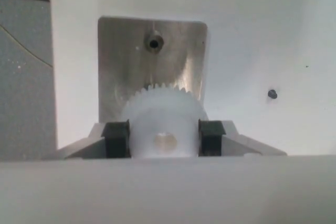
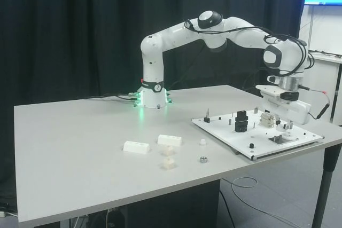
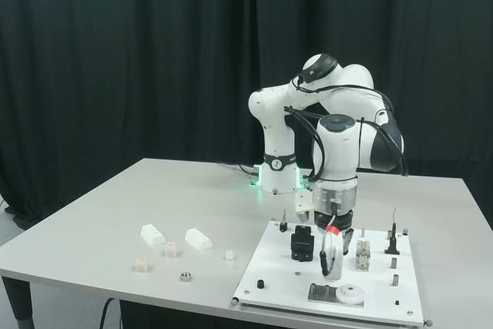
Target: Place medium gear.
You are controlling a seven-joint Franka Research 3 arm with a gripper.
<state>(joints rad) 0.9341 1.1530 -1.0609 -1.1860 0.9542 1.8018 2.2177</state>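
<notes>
In the wrist view a white toothed medium gear (image 1: 165, 111) sits between my gripper's (image 1: 164, 139) two black pads, which press on its hub from both sides. Behind it lies a grey metal plate (image 1: 121, 61) set in the white board (image 1: 252, 51). In the second room view the gripper (image 3: 333, 271) hangs low over the board's front edge. There a white gear (image 3: 352, 294) shows on the right end of the metal plate (image 3: 320, 292). I cannot tell whether that is the same gear. The first room view shows the gripper (image 2: 285, 125) just above the plate (image 2: 278, 140).
The board (image 2: 235, 145) also carries a black block (image 2: 241, 122), a white fixture (image 3: 362, 255) and several small black pegs. On the grey table to its left lie two white blocks (image 2: 135, 147) (image 2: 169, 140), small white pieces (image 2: 169, 163) and a nut (image 2: 202, 158).
</notes>
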